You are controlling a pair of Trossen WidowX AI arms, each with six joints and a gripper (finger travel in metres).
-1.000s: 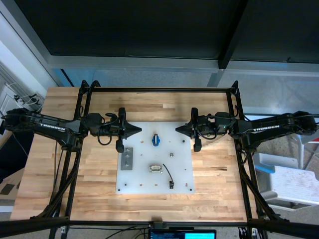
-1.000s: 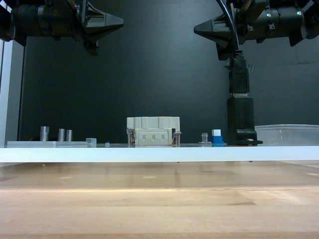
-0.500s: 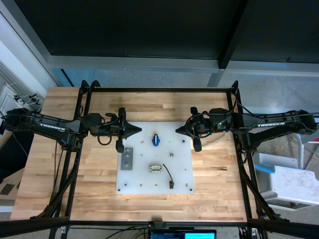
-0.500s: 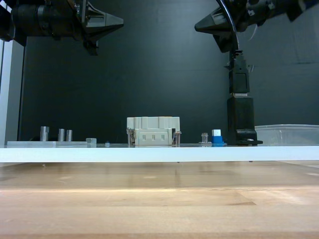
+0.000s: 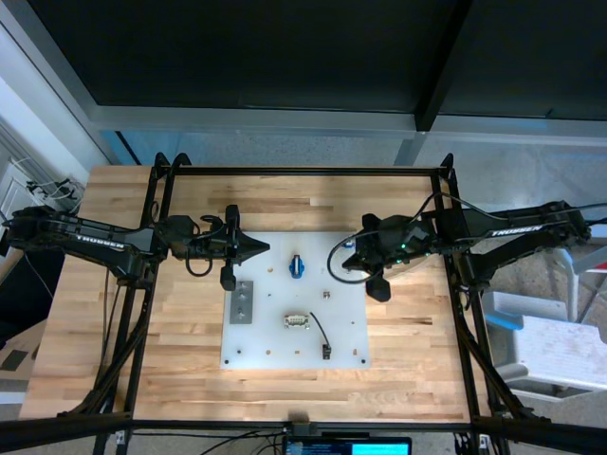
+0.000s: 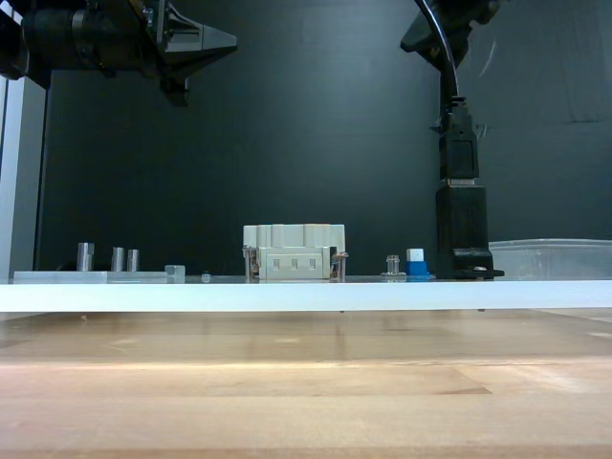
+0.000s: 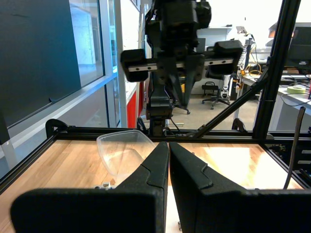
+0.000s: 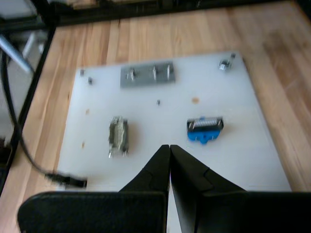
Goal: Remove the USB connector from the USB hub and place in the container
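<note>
Near the front edge of the white board (image 5: 275, 322), the USB connector (image 6: 458, 143) stands upright, plugged into the USB hub (image 6: 462, 225), its thin cable tail arching up and away. Nothing has hold of it, so I judge the task at its opening step: the approach, with extraction and drop-off both undone.

From my seat, the right pincer (image 8: 169, 148) hangs above the board's far right part, nosed downward, its fingers pressed together and holding nothing. Its wrist view looks down over the board, with the plug blurred off toward the board's edge, well apart from the tips. The left pincer (image 7: 168, 145) is level over the board's far left side, fingers likewise closed on nothing; I take it for parked.

The container (image 6: 550, 256) sits on the tabletop (image 5: 133, 332) off the board's right side, empty as far as I can tell.

Next I would spread the right pincer's fingers, bring it down around the plug body above the hub, then pull straight up along the socket, since a sideways tug may jam it.
</note>
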